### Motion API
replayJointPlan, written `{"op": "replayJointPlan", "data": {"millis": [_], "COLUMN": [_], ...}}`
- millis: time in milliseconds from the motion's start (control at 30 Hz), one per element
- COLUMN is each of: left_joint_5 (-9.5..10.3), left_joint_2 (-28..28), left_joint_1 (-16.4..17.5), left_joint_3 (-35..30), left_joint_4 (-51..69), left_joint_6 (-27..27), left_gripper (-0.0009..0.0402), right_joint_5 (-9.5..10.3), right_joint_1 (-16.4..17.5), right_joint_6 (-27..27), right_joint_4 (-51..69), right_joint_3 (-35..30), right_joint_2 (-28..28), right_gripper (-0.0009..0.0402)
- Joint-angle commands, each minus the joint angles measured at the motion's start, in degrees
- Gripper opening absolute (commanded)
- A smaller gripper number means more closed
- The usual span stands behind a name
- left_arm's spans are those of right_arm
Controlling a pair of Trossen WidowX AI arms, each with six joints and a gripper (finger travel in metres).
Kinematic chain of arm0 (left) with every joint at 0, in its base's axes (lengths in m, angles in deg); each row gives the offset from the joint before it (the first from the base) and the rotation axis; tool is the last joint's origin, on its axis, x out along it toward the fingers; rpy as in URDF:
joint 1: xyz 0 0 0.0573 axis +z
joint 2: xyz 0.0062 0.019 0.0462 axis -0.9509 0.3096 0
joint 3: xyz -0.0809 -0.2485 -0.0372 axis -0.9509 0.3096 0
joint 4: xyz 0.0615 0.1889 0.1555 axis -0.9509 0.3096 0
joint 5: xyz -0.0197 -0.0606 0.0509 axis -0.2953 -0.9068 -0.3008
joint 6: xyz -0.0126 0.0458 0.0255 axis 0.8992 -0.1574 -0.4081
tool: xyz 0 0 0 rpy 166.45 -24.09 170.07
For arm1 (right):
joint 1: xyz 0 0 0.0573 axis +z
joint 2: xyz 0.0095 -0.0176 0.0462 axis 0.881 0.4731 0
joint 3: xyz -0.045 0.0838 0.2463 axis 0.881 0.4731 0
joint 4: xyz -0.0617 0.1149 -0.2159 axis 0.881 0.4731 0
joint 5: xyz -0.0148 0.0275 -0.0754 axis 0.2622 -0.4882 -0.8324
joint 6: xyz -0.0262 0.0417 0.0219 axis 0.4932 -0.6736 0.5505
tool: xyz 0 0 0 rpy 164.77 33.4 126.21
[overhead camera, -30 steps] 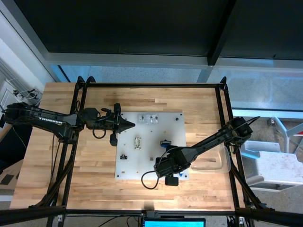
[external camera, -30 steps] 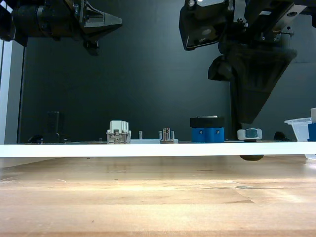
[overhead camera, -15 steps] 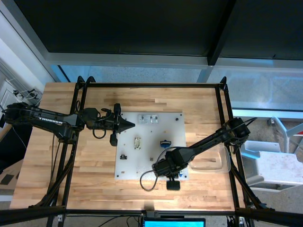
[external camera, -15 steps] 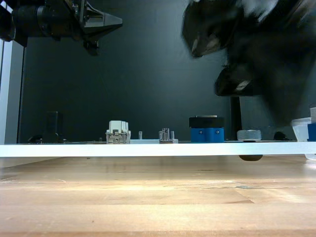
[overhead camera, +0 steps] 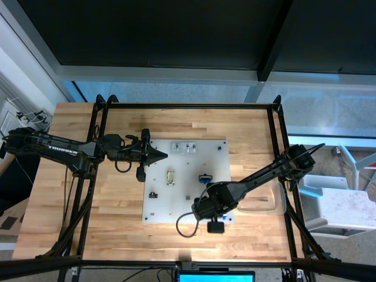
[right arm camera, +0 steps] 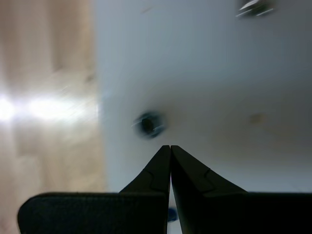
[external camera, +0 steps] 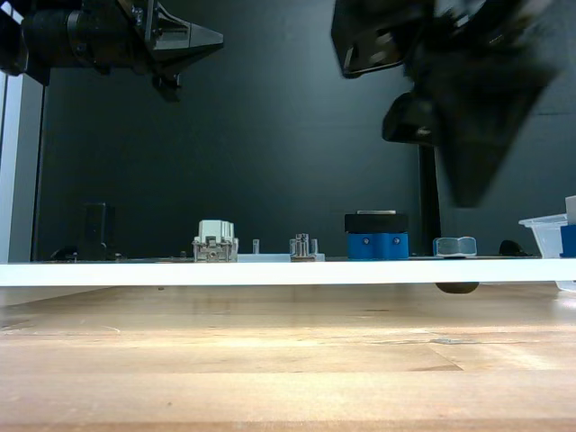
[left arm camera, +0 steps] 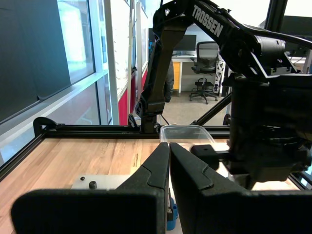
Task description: Pick the M12 fastener and fasten on the M12 threads
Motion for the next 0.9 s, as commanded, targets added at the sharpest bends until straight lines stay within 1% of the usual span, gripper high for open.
{"op": "replayJointPlan", "data": {"millis": [33,67,367,400,467,500,600,633,767,900], "left_joint_5": [0.00,0.00,0.00,0.00,0.00,0.00,0.00,0.00,0.00,0.00], "left_joint_2": [0.02,0.02,0.02,0.02,0.02,0.02,0.02,0.02,0.02,0.02], "left_joint_1": [0.02,0.00,0.00,0.00,0.00,0.00,0.00,0.00,0.00,0.00], "left_joint_3": [-0.02,-0.02,-0.02,-0.02,-0.02,-0.02,-0.02,-0.02,-0.02,-0.02], "left_joint_4": [0.00,0.00,0.00,0.00,0.00,0.00,0.00,0.00,-0.07,-0.02], "left_joint_6": [0.00,0.00,0.00,0.00,0.00,0.00,0.00,0.00,0.00,0.00], "left_gripper": [0.0000,0.0000,0.0000,0.0000,0.0000,0.0000,0.0000,0.0000,0.0000,0.0000], "right_joint_5": [-3.56,-4.59,-4.11,-3.76,-1.88,-0.50,5.77,6.51,6.21,5.73], "right_joint_1": [0.07,0.07,0.04,0.04,0.02,0.02,0.00,0.00,0.00,-0.04], "right_joint_6": [-0.07,-0.15,-0.09,-0.09,0.00,0.07,0.83,0.90,0.68,0.31], "right_joint_4": [-0.39,-0.85,-5.14,-5.14,-5.16,-5.03,-2.38,-0.76,3.54,3.56], "right_joint_3": [0.11,0.09,0.22,0.22,0.22,0.22,-0.15,-0.52,-1.55,-1.55], "right_joint_2": [0.57,1.07,3.72,3.76,3.82,3.82,3.39,3.34,2.29,1.77], "right_gripper": [0.0000,0.0000,0.0000,0.0000,0.0000,0.0000,0.0000,0.0000,0.0000,0.0000]}}
